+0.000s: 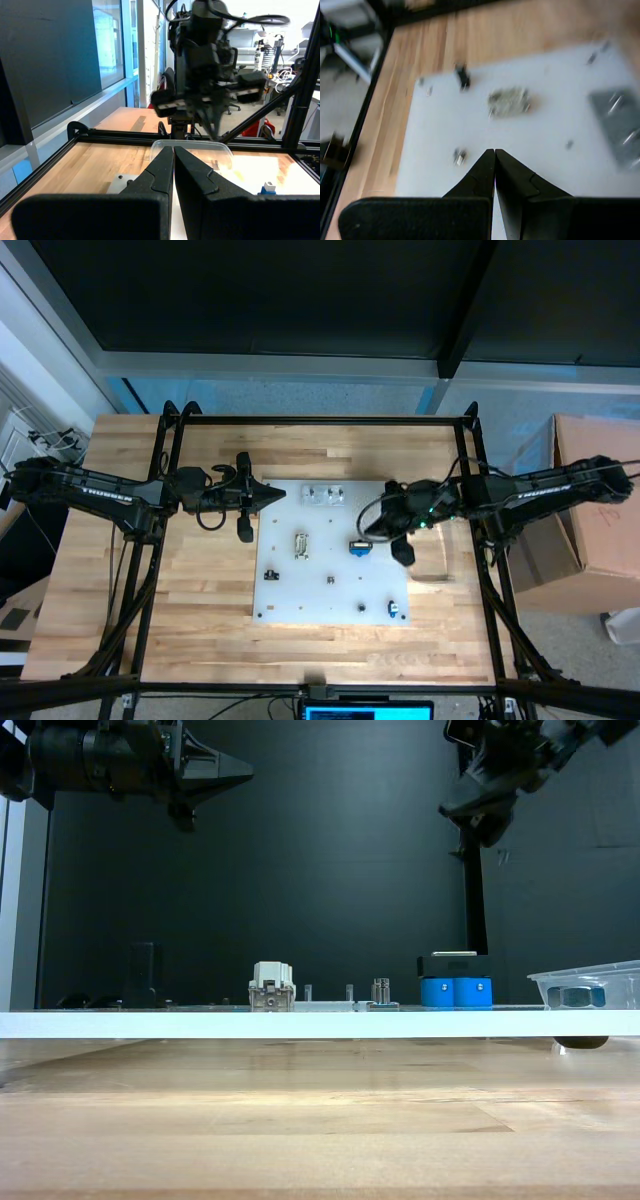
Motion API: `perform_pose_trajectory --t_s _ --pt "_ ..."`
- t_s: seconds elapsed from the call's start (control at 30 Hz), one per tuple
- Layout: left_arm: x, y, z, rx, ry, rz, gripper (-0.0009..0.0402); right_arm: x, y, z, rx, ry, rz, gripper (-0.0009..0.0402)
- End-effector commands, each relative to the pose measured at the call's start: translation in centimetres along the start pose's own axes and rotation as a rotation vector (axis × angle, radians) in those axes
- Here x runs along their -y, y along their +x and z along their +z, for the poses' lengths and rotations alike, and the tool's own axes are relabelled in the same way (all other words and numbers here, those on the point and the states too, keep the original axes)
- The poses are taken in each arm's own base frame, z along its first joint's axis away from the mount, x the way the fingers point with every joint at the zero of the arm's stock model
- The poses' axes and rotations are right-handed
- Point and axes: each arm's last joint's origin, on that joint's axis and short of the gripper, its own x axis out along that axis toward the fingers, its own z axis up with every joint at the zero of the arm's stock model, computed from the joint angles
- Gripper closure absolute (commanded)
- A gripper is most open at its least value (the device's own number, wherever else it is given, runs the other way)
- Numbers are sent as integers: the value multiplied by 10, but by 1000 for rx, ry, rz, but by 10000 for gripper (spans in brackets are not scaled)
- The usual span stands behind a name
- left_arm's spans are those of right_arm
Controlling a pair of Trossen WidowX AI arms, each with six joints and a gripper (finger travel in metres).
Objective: Unfasten the M12 nut and place it in the container
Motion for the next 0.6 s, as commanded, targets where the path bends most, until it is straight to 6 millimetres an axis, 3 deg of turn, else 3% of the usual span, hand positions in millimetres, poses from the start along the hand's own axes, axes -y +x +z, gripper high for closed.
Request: perform_pose_trajectory --t_s 0.03,0.43,0.6 --pt "0 0 0 0 0 0 393 -11 7 3 -105 28 -5 393" --pt "0 0 0 1 0 0 393 -56 35 10 -470 59 -65 393" --pt "0 0 0 0 0 0 393 -81 37 18 -562 50 -83 393"
